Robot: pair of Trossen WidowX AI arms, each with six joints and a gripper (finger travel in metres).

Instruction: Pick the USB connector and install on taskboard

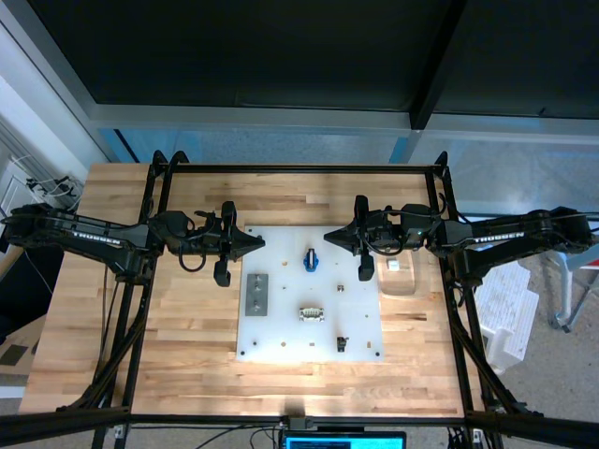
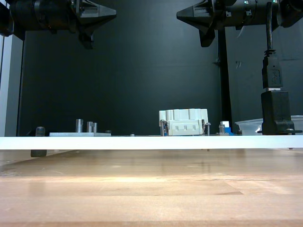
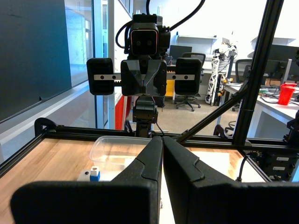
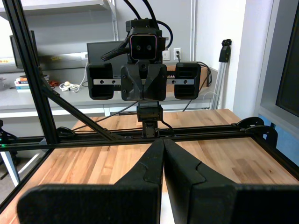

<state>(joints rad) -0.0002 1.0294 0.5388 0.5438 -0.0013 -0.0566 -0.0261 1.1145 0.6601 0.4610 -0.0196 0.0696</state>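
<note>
The white taskboard lies at the table's middle. In the low view a black USB connector stands upright in the board's black socket, a strip of its silver shell showing, and its cable runs straight up. From above, the socket is a small black spot near the board's front right. My left gripper hovers shut over the board's back left edge, holding nothing. My right gripper hovers shut over the back edge, facing it, also holding nothing. Both hang well above the board in the low view.
A grey metal block, a blue fitting and a silver multi-pin connector sit on the board. A clear plastic tray holding a small white-and-blue piece lies right of it. A black frame surrounds the table.
</note>
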